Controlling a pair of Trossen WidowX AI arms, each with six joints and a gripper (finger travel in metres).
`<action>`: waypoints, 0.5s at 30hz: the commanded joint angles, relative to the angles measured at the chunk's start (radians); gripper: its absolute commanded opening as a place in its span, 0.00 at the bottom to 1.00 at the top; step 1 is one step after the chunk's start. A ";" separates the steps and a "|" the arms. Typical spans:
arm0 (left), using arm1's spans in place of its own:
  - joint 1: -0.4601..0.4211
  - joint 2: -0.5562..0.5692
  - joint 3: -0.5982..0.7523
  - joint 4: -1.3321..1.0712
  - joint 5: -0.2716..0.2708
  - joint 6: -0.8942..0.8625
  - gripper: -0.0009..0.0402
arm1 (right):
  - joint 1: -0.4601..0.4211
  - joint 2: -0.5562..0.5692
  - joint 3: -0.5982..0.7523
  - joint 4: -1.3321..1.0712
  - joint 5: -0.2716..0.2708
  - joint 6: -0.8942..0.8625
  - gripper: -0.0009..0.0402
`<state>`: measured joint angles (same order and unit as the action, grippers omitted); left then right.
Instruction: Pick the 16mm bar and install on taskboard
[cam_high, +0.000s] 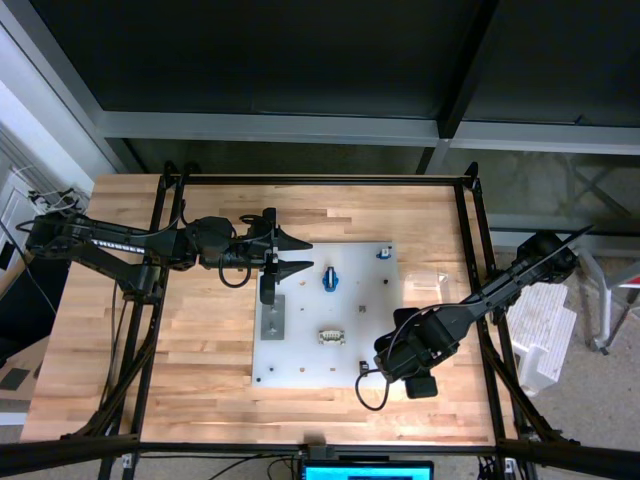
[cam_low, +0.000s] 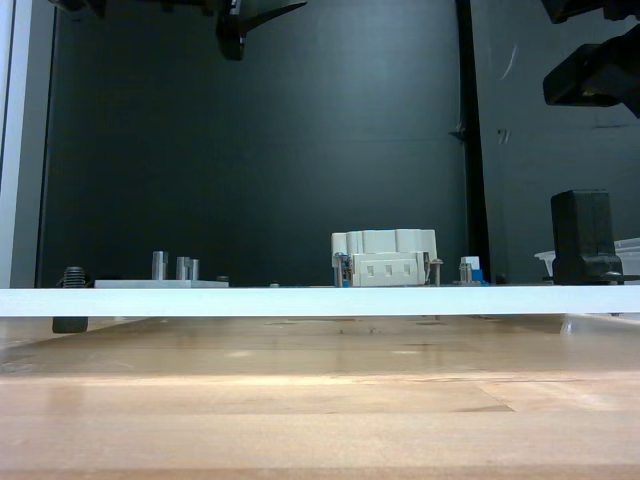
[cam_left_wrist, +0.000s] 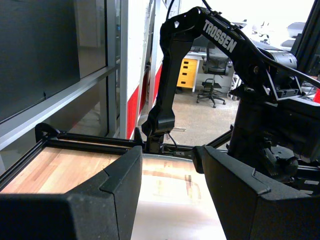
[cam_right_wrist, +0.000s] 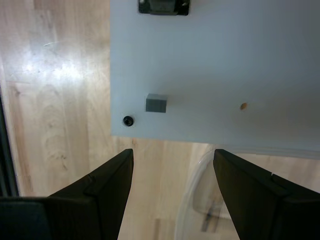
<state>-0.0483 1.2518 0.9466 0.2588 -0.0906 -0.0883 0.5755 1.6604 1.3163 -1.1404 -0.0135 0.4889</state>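
Three short metal bars (cam_low: 183, 268) stand upright in a grey block (cam_high: 272, 320) at the white taskboard's (cam_high: 300, 365) left side; I cannot tell which is the 16mm bar. Neither gripper holds a bar. My left gripper (cam_high: 308, 255) hangs level above the board's far left part, pointing right, open and holding nothing (cam_left_wrist: 169, 155). It shows high above the board in the low view (cam_low: 265, 15). My right gripper (cam_high: 415, 375) points down at the board's near right corner, open and holding nothing (cam_right_wrist: 172, 195), over the board edge by a small grey square (cam_right_wrist: 156, 103).
A blue fitting (cam_high: 329, 278) and a cream connector (cam_high: 332, 337) sit mid-board; the connector also shows in the low view (cam_low: 385, 258). A small blue part (cam_high: 381, 254) is at the far right. A black screw (cam_right_wrist: 128, 120) marks the corner. Black frame rails (cam_high: 468, 260) border the table.
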 joint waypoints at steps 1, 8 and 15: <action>0.000 0.000 0.000 0.000 0.000 0.000 0.42 | -0.003 -0.026 -0.008 0.013 0.008 0.004 0.54; 0.000 0.000 0.000 0.000 0.000 0.000 0.42 | -0.031 -0.116 -0.069 0.122 0.024 -0.012 0.49; 0.000 0.000 0.000 0.000 0.000 0.000 0.42 | -0.060 -0.225 -0.133 0.221 0.079 -0.044 0.40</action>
<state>-0.0483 1.2518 0.9466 0.2588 -0.0910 -0.0879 0.5205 1.4509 1.1896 -0.9268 0.0425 0.4580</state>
